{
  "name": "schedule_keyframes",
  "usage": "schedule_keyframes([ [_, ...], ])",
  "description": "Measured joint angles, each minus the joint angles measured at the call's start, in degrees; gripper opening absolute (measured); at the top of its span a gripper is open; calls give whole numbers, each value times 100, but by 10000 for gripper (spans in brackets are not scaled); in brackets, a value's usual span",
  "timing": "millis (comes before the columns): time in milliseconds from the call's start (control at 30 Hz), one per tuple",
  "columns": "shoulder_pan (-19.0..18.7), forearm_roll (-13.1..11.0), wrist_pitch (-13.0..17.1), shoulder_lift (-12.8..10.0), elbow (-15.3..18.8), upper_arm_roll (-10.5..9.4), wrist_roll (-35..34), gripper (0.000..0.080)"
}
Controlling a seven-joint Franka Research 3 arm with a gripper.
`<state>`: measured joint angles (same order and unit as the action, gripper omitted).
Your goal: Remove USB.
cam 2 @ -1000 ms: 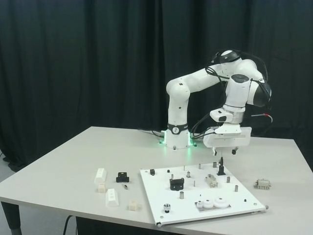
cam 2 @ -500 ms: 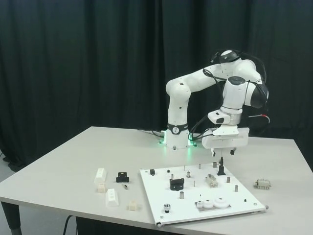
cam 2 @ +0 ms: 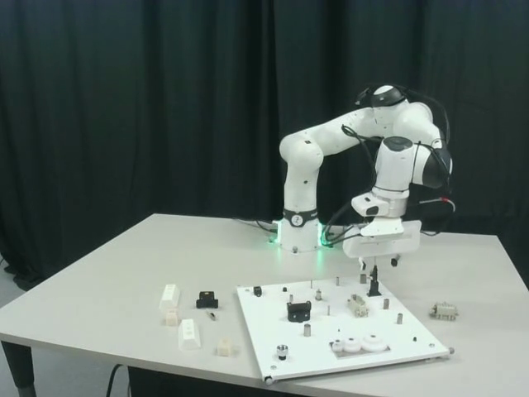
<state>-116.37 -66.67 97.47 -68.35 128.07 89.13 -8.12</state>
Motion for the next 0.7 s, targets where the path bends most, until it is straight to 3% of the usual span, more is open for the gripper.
schedule_keyframes([
  [667, -114, -47, 281, 0, 118, -91, -6, 800],
  [700, -114, -47, 284, 0, 122, -91, -7, 698],
])
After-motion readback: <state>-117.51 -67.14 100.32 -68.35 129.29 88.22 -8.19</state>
